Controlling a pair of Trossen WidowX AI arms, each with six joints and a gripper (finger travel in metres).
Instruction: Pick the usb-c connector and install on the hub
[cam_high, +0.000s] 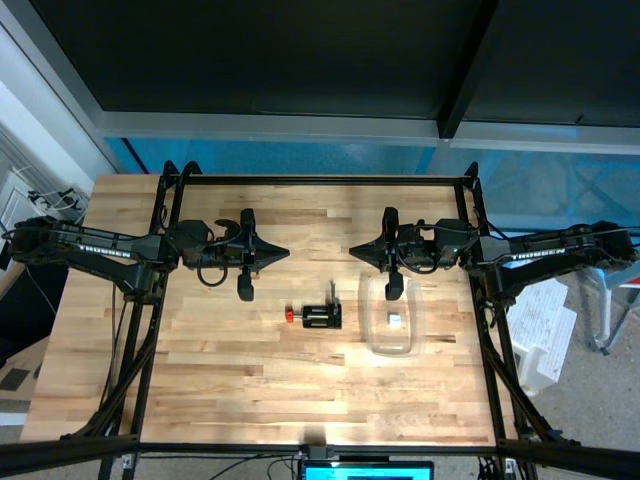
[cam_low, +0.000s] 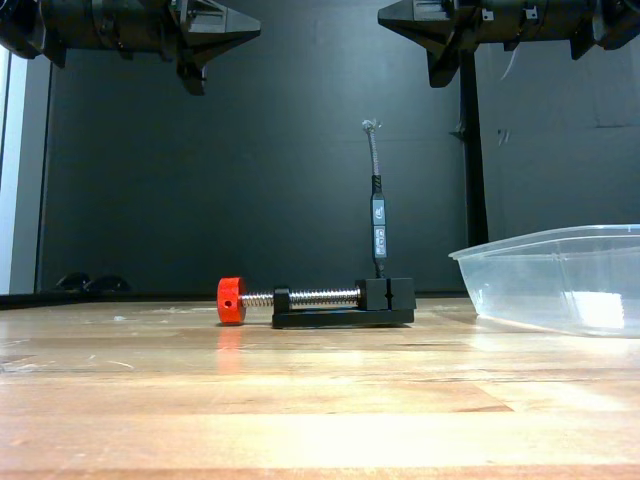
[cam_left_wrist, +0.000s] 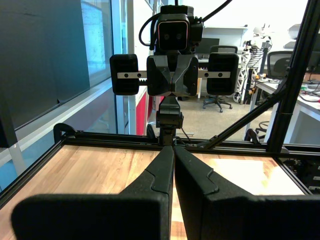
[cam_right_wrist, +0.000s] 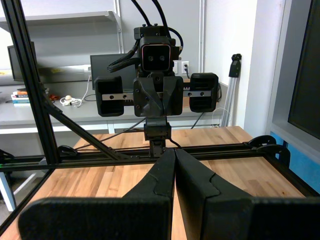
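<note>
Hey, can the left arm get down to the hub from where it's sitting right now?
Probably yes. The hub lies in the open on the table, nothing over it. The left gripper hangs shut above it, farther back; the right gripper, also shut, and the clear tray sit to its right.

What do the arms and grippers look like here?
The left arm and right arm are matte black with white lettering along the forearm and black cables at the wrist. The left gripper and right gripper, facing each other above the table, have wedge-shaped black fingers.
</note>
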